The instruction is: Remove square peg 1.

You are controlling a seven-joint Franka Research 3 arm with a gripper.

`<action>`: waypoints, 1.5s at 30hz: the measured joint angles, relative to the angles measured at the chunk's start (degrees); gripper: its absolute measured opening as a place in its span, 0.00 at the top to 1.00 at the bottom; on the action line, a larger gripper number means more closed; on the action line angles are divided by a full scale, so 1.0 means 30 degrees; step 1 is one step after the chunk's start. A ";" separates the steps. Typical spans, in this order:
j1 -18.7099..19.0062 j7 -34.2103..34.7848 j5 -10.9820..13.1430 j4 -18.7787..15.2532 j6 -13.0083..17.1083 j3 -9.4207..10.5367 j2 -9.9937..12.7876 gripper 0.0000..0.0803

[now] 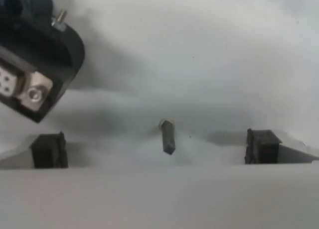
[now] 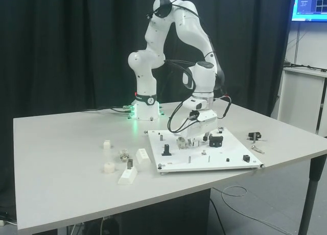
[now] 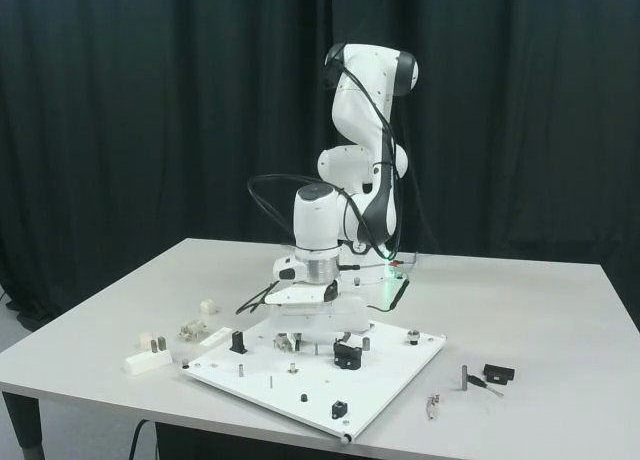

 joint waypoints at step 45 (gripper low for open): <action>-0.0361 0.0112 0.0000 0.0870 -0.1050 0.0034 0.0281 0.96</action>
